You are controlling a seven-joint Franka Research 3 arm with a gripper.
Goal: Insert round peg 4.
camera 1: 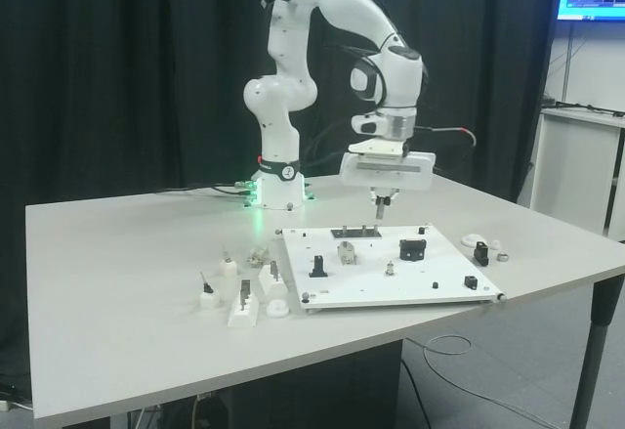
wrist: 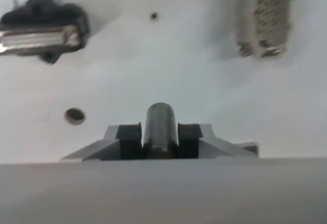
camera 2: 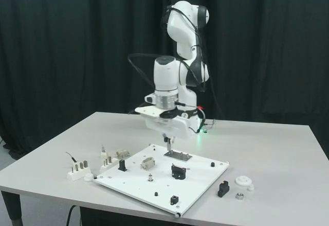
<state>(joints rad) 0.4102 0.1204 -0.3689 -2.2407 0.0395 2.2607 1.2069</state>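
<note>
**Peg gripped, held above the board**

Bolted at the rear of the grey table (camera 1: 117, 253): the white arm (camera 1: 293, 87), bent forward and down so that the wrist hangs square over the white board (camera 1: 391, 287), probably to keep the peg plumb for a straight drop.

On the board: a black bracket (camera 2: 178, 172), a grey multi-pin connector (camera 2: 147, 163), a dark plate (camera 2: 178, 156) at the far edge just under the wrist, and small black blocks. Off the board, kept out of the working zone: a white holder with spare pegs (camera 2: 77, 170) and white gear wheels (camera 2: 242, 180).

At the wrist: gripper (wrist: 160, 141) closed on the round peg (wrist: 160, 127), black pads (wrist: 130, 140) pressing either flank, peg pointing downward and clear of the board surface.

Smallest: a round hole (wrist: 74, 115) in the board, off to one side of the peg tip, not beneath it. Likely target, though uncertain. Judged stage: carry done, alignment over the hole not yet achieved, insertion not begun.
</note>
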